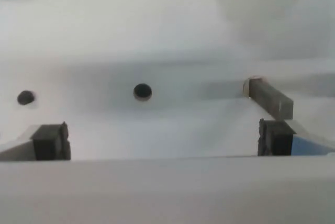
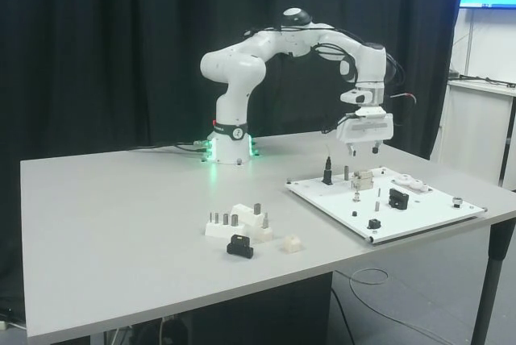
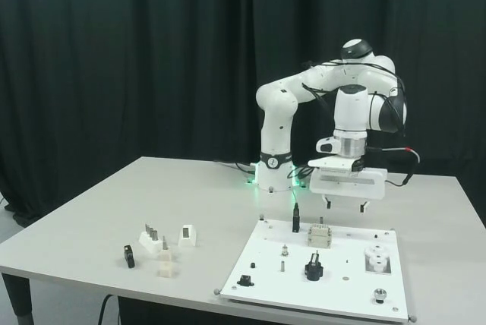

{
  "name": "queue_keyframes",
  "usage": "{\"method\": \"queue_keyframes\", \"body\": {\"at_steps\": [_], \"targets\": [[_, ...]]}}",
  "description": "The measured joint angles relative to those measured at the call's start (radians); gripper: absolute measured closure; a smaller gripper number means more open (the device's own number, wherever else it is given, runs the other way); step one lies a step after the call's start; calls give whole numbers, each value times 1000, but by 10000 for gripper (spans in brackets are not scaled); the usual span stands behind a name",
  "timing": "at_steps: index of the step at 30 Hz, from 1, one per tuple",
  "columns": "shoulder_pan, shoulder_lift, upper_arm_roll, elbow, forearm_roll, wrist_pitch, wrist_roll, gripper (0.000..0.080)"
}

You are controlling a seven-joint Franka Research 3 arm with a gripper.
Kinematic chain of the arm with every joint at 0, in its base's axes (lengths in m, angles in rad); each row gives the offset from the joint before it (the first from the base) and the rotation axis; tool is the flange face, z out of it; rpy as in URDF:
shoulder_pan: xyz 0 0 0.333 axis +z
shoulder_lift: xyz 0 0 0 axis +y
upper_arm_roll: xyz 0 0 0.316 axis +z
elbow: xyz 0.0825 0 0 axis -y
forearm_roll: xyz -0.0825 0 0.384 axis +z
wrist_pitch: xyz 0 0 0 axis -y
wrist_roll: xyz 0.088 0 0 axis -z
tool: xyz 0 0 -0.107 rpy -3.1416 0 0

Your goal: Insert square peg 3.

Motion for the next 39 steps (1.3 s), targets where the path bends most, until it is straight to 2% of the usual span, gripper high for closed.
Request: {"method": "queue_keyframes", "body": {"at_steps": [19,39], "targets": [[-26,0,25,-10,2,29,-20,3],[-62,0,59,-10,7,30,-17,3]]}}
